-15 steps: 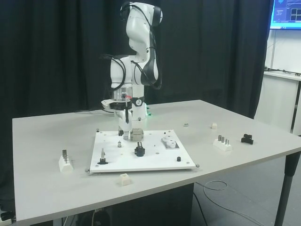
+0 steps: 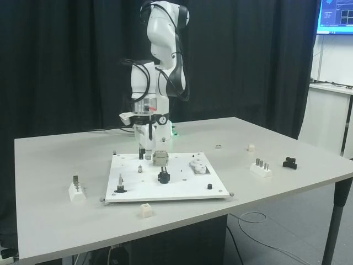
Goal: Pick square peg 4.
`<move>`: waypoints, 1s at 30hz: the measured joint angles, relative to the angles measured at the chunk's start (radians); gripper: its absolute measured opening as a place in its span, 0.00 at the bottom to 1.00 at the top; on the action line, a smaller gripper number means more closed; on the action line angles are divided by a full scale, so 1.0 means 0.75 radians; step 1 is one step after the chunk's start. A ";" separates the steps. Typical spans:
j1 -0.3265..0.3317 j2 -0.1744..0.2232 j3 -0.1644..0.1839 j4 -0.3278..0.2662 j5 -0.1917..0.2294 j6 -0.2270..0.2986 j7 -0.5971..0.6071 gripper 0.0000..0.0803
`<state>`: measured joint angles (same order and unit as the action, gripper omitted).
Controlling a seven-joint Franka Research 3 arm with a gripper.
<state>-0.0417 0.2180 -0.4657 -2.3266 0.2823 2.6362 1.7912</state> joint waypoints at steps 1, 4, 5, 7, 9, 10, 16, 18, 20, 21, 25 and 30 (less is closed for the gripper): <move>0.000 -0.002 0.000 -0.001 -0.002 0.000 0.000 1.00; 0.000 -0.007 0.000 -0.001 -0.007 0.000 0.000 1.00; 0.000 -0.008 0.000 -0.001 -0.011 0.000 0.000 1.00; 0.000 -0.009 0.000 -0.001 -0.024 0.001 0.000 1.00; 0.001 -0.010 0.000 -0.001 -0.035 0.002 0.000 1.00; 0.001 -0.011 0.000 -0.001 -0.041 0.003 0.000 1.00; 0.006 -0.011 0.000 -0.001 -0.076 0.013 0.000 1.00; 0.009 -0.010 0.001 -0.001 -0.082 0.017 0.000 1.00; 0.012 -0.010 0.001 -0.001 -0.083 0.023 0.000 1.00; 0.013 -0.010 0.001 -0.001 -0.085 0.027 0.000 1.00; 0.018 -0.009 0.001 -0.002 -0.100 0.039 -0.004 1.00; 0.020 -0.009 0.001 -0.002 -0.143 0.049 -0.060 1.00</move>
<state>-0.0267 0.2111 -0.4647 -2.3283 0.1752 2.6733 1.7465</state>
